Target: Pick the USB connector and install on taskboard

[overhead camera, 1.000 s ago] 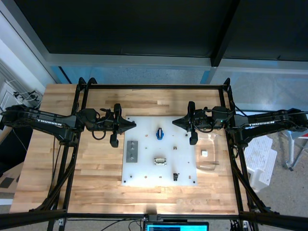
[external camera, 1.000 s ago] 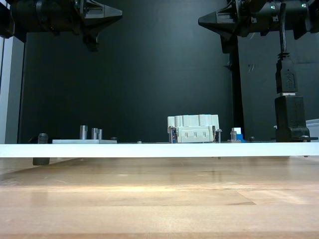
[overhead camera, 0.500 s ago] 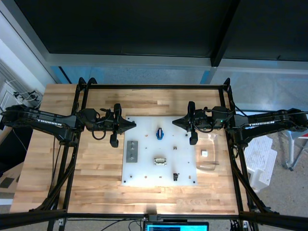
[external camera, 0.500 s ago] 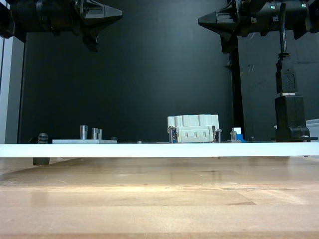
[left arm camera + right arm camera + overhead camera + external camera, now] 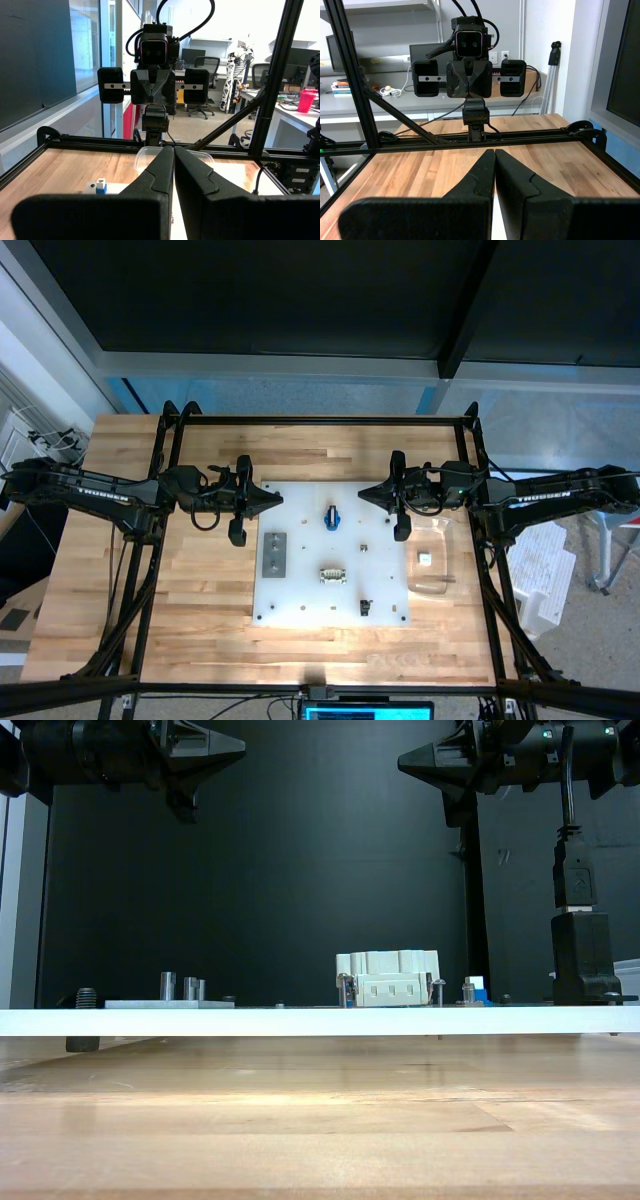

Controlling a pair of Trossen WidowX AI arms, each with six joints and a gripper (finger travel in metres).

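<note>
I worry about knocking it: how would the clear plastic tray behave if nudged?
The tray looks thin and see-through, probably light and apt to slide on the wooden table. Its walls may flex if squeezed. Both hands hang shut above the board: left hand over its far left corner, right hand over its far right part.

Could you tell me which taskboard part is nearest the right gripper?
The blue part at the taskboard's far middle, beside the shut right gripper; the shut left gripper hovers opposite. Grey block, metal connector, socket lie farther.
</note>
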